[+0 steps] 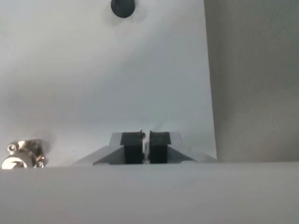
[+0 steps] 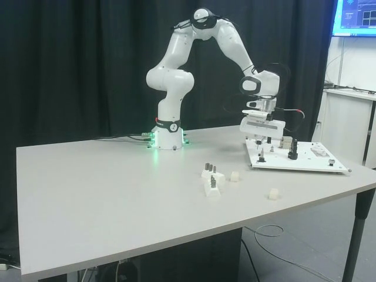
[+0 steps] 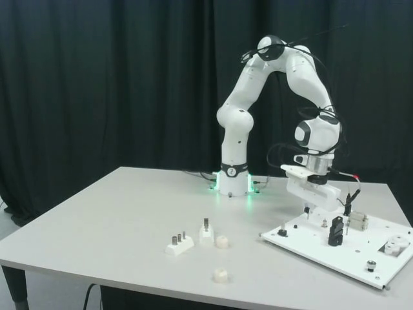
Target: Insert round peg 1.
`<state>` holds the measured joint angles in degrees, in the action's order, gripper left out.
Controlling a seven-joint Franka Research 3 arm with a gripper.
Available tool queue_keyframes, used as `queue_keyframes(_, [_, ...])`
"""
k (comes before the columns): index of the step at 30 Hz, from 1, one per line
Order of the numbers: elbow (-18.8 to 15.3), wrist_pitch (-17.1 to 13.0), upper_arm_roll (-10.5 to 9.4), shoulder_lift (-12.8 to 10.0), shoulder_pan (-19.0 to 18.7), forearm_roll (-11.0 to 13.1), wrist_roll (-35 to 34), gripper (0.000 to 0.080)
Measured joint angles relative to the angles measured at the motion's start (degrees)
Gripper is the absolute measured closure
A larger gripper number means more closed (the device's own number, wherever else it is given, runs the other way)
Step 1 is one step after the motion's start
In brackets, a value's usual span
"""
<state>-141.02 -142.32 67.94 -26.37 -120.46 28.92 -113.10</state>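
Well off to my gripper's side, out on the grey table [image 3: 116, 213], small white blocks [image 3: 179, 246] hold short upright pegs [image 3: 181, 236]. I take them for the stock, parked away from the work. My gripper [image 3: 308, 208] hangs low over the near corner of the white board [image 3: 335, 257], pointing straight down, which I judge is the pose for lowering a peg into a socket. I cannot tell whether it is closed on a peg or on nothing, so round peg 1 may be with me or back in a block. Ahead of my gripper the board shows a round black hole [image 1: 123, 7], probably a socket.
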Motion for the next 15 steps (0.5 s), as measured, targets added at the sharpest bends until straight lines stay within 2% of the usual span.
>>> queue_keyframes(15, [-0.2,-0.9,-1.01,-0.4,0.0,0.9,0.0,0.0776])
